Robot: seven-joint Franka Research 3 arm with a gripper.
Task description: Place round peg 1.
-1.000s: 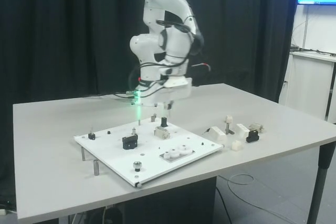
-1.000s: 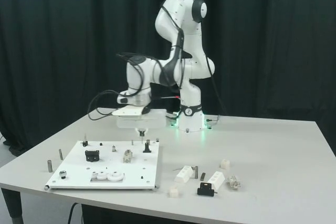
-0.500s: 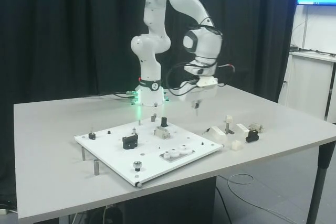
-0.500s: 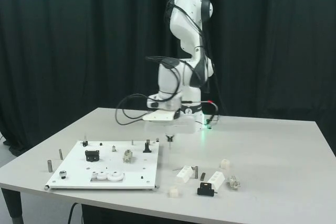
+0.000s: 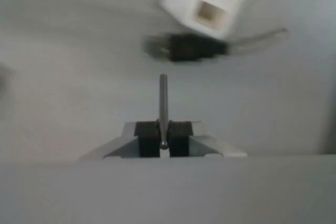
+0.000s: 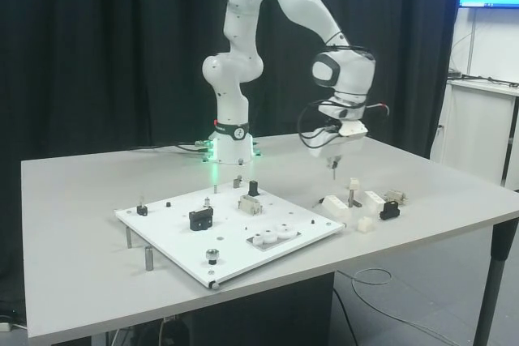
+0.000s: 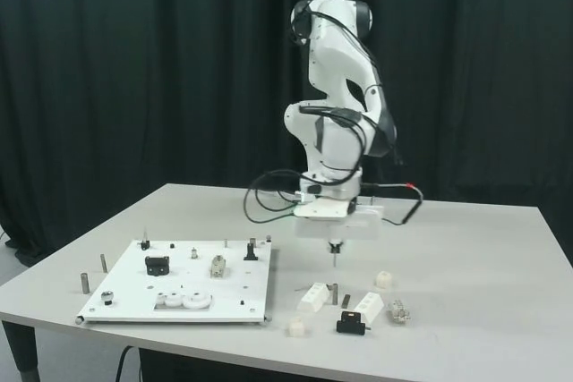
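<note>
Round peg 1 (image 5: 163, 106), a thin grey metal rod, hangs upright from the gripper (image 7: 335, 249), whose black pads are closed narrow on its upper end. It is held in the air above the grey table (image 6: 73, 192), right of the white assembly board (image 6: 174, 228) and over the loose white blocks (image 7: 314, 296). Judged step: carrying the peg toward its set-down place. Next move calls for lowering it, kept vertical, onto a free spot, then releasing.
</note>
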